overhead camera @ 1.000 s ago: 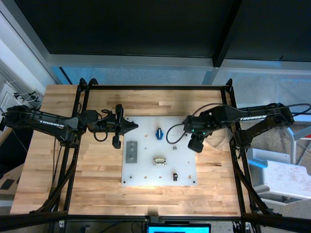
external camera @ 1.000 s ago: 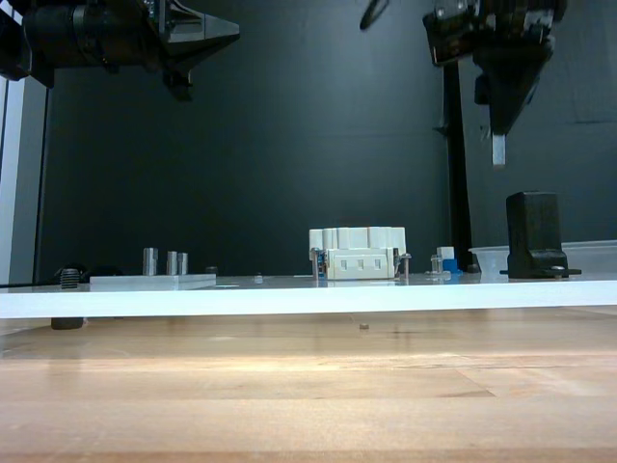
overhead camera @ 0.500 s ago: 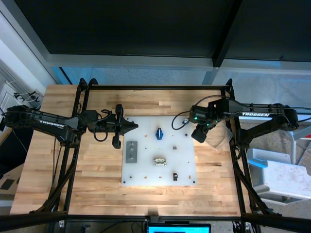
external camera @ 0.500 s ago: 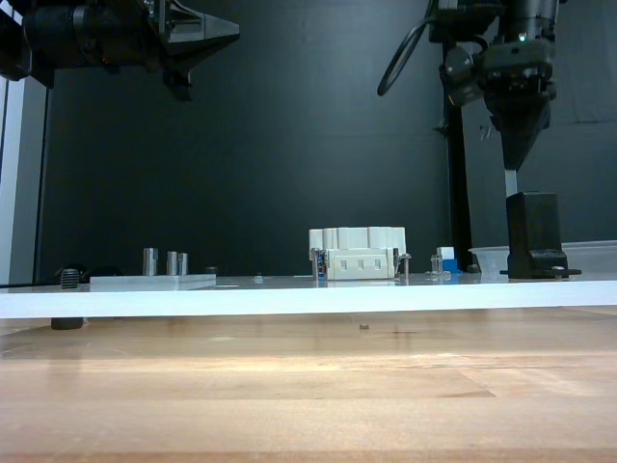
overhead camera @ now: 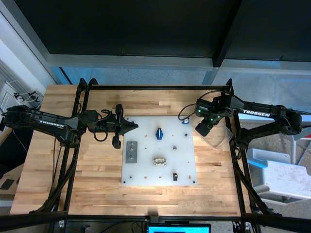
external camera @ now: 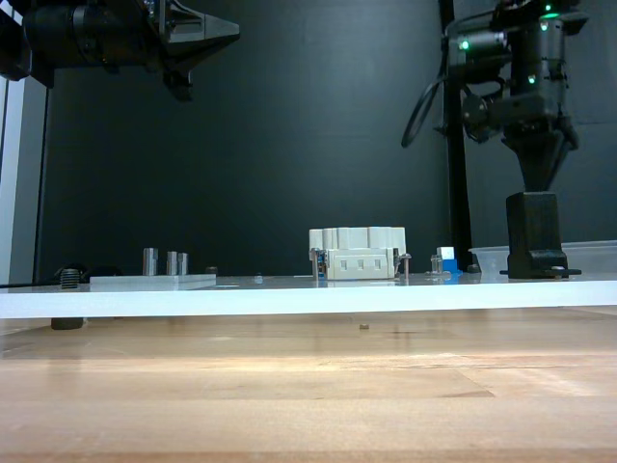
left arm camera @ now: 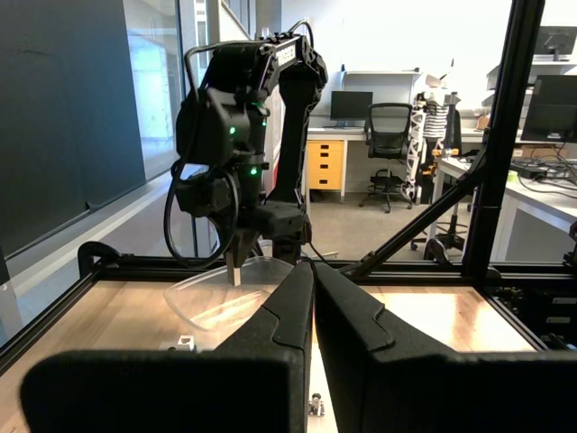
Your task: Pick the 16mm bar from the taskboard and place it in the container
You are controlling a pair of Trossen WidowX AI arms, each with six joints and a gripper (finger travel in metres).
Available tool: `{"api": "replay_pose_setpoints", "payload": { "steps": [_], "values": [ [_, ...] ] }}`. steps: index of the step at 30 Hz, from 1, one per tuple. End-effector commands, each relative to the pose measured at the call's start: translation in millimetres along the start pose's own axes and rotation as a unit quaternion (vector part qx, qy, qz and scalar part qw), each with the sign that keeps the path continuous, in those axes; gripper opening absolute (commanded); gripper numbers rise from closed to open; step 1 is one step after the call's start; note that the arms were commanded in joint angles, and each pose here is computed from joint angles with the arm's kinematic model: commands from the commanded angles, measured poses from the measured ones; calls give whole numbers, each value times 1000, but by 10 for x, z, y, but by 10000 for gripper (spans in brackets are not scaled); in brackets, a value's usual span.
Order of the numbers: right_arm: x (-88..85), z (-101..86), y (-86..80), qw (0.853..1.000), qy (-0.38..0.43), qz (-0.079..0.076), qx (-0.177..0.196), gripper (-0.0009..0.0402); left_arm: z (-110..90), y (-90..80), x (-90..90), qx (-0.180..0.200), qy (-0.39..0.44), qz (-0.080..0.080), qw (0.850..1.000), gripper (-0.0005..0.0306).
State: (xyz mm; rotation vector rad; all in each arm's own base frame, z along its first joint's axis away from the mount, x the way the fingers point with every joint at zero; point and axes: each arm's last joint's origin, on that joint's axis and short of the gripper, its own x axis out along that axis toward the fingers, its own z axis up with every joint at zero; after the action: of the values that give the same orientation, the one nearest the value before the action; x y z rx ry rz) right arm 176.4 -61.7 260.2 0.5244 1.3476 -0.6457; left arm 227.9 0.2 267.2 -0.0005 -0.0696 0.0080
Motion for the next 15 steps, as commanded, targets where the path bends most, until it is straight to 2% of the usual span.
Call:
{"api": "replay_pose_setpoints", "payload": {
  "steps": [1,7,15],
  "values": [
    [47,-4,-69,1000,7,-6,17,28,0,1,0,0,0,0,1000,0],
    [84,-7,-147,999,13,-11,37,28,0,1,0,0,0,0,1000,0],
    [147,-33,-172,999,22,-16,43,28,0,1,0,0,0,0,1000,0]
  ]
}}
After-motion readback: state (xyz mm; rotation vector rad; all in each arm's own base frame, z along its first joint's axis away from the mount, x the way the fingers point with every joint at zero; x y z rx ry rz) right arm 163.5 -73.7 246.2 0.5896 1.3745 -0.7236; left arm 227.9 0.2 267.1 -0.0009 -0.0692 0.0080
